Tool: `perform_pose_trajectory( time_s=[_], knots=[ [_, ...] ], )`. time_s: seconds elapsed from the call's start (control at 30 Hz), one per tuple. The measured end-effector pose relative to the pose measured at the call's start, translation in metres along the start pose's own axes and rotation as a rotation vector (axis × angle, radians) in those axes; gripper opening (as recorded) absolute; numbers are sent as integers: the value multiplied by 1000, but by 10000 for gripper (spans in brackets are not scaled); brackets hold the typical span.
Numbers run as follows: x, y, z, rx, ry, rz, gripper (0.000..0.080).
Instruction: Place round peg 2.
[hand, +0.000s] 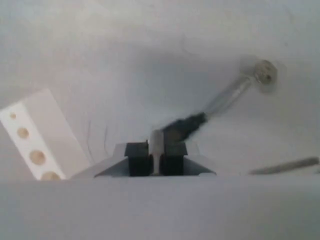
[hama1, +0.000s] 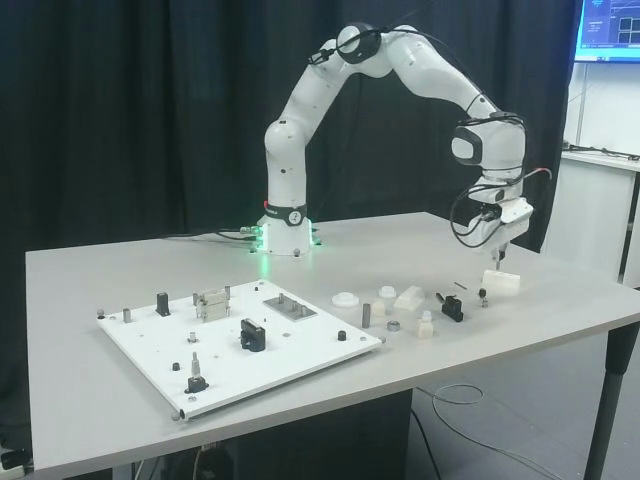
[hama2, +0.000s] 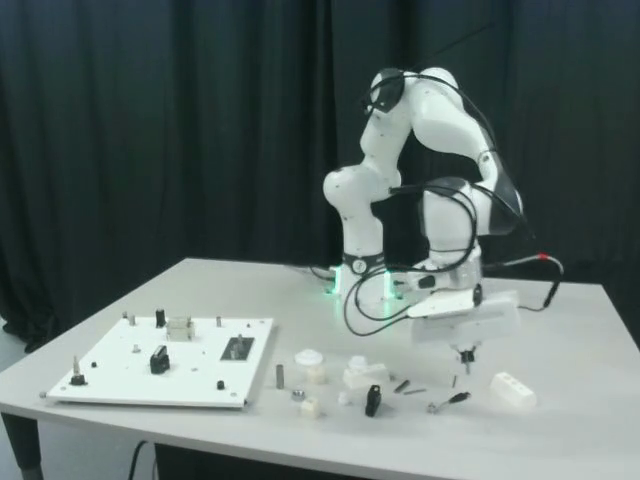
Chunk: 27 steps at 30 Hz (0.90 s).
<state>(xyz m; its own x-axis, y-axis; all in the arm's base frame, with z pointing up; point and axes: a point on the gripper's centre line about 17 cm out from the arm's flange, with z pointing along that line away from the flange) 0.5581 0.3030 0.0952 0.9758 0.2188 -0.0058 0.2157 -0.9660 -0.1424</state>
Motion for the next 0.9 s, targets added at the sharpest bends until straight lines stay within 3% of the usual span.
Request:
perform_pose_trajectory(
  time_s=[0.43, 0.9],
  knots=[
    [9, -8, 36, -80, 38, -36, 61],
    [19, -11, 59, -114, 38, -49, 61]
  ],
)
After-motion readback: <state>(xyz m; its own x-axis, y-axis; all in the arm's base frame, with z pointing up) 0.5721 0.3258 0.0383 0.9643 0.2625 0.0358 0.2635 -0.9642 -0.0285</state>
